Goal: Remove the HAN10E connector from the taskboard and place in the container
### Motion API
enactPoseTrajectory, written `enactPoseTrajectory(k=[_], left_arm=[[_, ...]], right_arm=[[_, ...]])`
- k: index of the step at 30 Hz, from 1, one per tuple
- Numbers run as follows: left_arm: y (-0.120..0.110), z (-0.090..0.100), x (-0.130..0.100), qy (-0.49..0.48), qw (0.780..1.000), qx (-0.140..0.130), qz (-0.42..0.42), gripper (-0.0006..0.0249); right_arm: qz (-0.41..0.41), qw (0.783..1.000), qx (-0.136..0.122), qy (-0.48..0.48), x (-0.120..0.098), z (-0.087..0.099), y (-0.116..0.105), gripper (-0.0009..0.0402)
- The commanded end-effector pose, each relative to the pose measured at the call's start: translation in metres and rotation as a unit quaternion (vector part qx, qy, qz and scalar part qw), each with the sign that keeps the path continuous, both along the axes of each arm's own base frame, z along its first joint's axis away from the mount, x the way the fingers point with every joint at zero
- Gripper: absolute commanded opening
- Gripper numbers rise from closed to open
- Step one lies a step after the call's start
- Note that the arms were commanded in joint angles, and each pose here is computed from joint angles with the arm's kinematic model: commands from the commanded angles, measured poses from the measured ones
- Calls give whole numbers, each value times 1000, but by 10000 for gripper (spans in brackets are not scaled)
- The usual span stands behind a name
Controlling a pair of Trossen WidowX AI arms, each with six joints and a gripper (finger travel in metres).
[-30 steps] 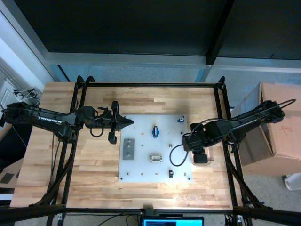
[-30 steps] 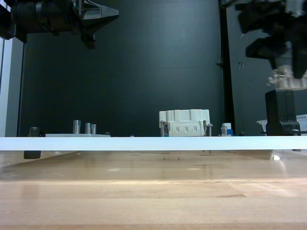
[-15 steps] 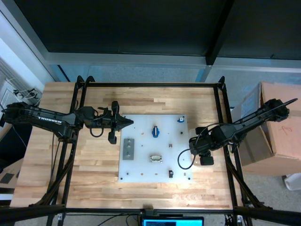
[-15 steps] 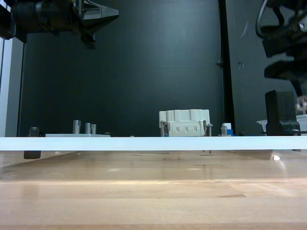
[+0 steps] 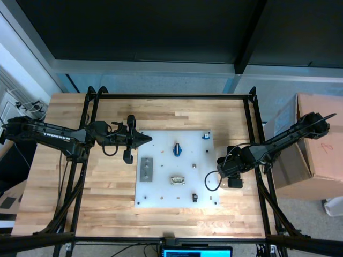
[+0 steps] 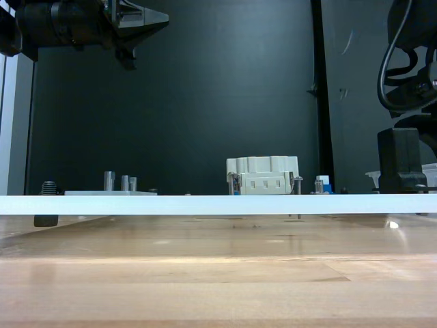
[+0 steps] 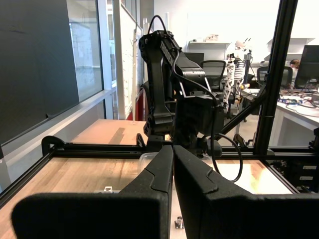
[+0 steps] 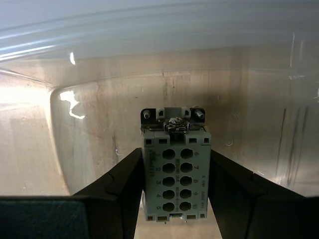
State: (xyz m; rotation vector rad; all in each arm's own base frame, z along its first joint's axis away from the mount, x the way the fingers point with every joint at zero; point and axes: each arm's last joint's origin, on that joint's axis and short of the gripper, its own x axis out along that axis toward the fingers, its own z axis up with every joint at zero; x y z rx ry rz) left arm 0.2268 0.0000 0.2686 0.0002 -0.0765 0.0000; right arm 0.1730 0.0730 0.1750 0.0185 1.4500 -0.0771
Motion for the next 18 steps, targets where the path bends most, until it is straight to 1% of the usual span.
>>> enactPoseTrajectory(k=[1,7,11,14,18], left_arm=[[0,0,0,0,1000,0,0,0],[0,0,0,0,1000,0,0,0],[0,0,0,0,1000,0,0,0],[0,0,0,0,1000,0,0,0],[0,0,0,0,1000,0,0,0]], right_arm=[[-9,1000,0,1,0,-1,0,147],[-9,1000,1,0,0,-1,0,207],[-9,1000,1,0,0,0,1,237],[-8,1000,4,-6,2,6,1,253],[-13,999,13,-30,5,19,0,260]])
